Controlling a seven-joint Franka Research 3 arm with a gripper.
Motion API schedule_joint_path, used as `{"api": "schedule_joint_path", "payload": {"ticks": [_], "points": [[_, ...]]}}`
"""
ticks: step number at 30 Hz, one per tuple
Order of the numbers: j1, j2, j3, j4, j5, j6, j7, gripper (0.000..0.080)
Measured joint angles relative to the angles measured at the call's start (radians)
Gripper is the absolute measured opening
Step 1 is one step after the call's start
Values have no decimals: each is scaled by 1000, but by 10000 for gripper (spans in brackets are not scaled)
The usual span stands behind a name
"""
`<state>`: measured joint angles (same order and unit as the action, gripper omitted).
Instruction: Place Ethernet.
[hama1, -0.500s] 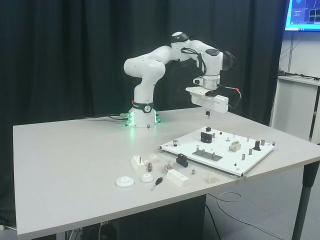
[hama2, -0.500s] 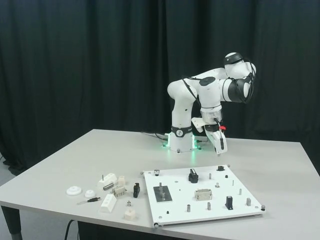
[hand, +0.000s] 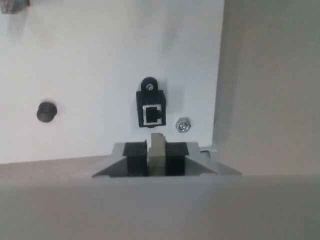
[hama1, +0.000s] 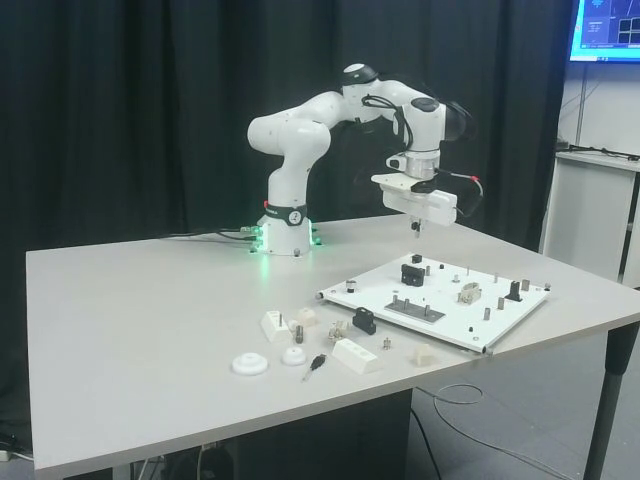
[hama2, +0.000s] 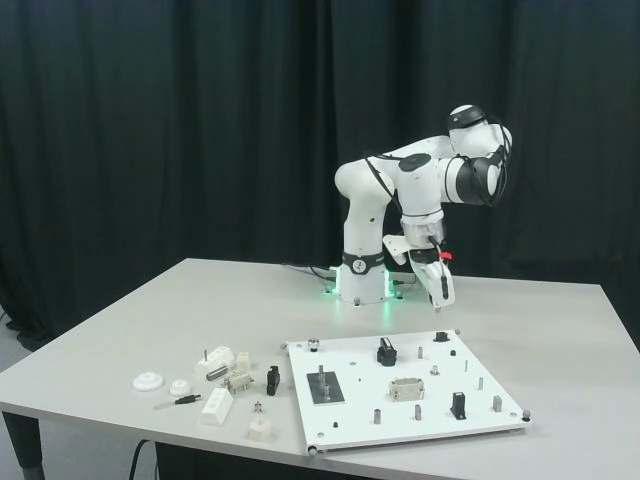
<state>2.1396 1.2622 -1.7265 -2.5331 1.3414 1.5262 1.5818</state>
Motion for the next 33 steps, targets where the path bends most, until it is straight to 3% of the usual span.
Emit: {"api": "schedule_joint_path", "payload": {"ticks": [27, 33], "points": [[-1, 1, -12, 4, -10, 2, -11, 71], [-3, 2, -13, 5, -18, 23, -27, 71]]}}
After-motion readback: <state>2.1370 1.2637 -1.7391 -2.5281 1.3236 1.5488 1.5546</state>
